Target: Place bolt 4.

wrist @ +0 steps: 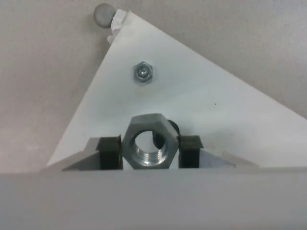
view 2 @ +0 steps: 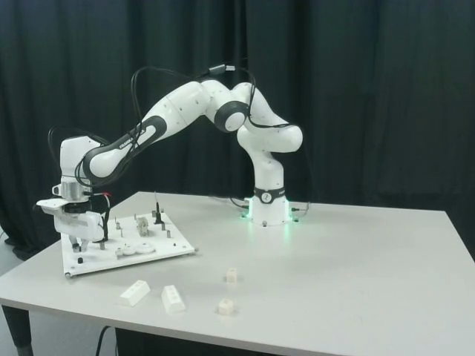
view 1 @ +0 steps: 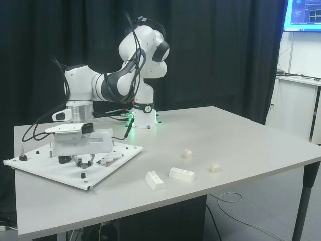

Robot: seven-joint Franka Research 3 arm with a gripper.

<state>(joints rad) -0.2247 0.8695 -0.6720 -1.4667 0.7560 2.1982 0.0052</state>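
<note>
In the wrist view my gripper [wrist: 149, 152] is shut on a large grey hex nut [wrist: 144, 125]. The black pads [wrist: 109, 152] press on two opposite flats of the nut. No bolt is in the grip. The nut hangs over the white assembly board [wrist: 206, 110], near one of its corners, and something dark shows through its threaded hole. A small hex fastener [wrist: 143, 72] sits on the board beyond it. In the room views the gripper [view 1: 83, 159] [view 2: 76, 245] points down just above the board [view 1: 35, 168] [view 2: 159, 256] at the table's left end.
Upright pegs [view 2: 156, 215] and round white parts [view 2: 137, 249] stand on the board, and a grey ball [wrist: 103, 15] marks its corner. Two white blocks [view 1: 154, 180] [view 1: 181, 174] and two small cubes [view 1: 187, 153] [view 1: 215, 167] lie on the table toward its front edge.
</note>
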